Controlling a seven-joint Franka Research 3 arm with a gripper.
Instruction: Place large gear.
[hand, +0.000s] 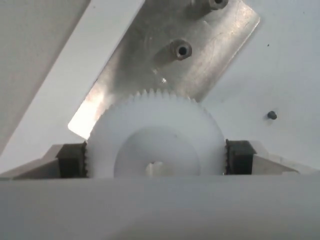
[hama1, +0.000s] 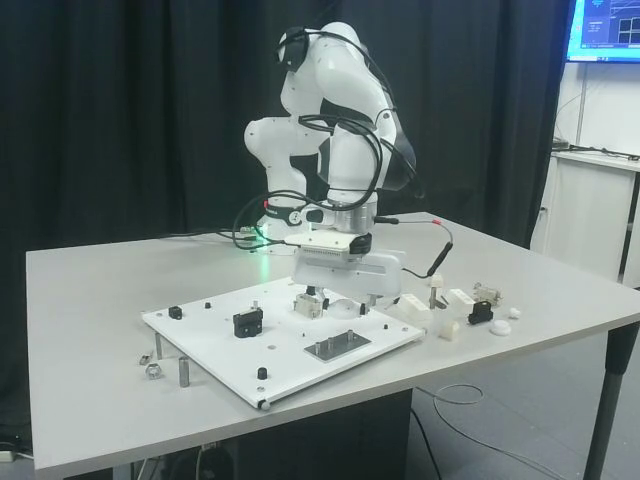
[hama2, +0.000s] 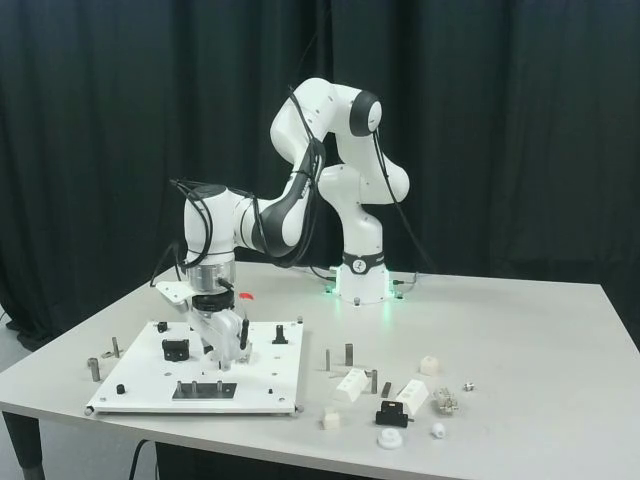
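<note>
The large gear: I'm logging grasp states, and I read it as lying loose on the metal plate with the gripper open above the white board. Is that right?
Not quite. The large gear is not lying loose: the wrist view shows the gripper shut on it, black pads against its toothed rim on both sides, above the metal plate. The rest holds: the gripper is above the white board.
</note>
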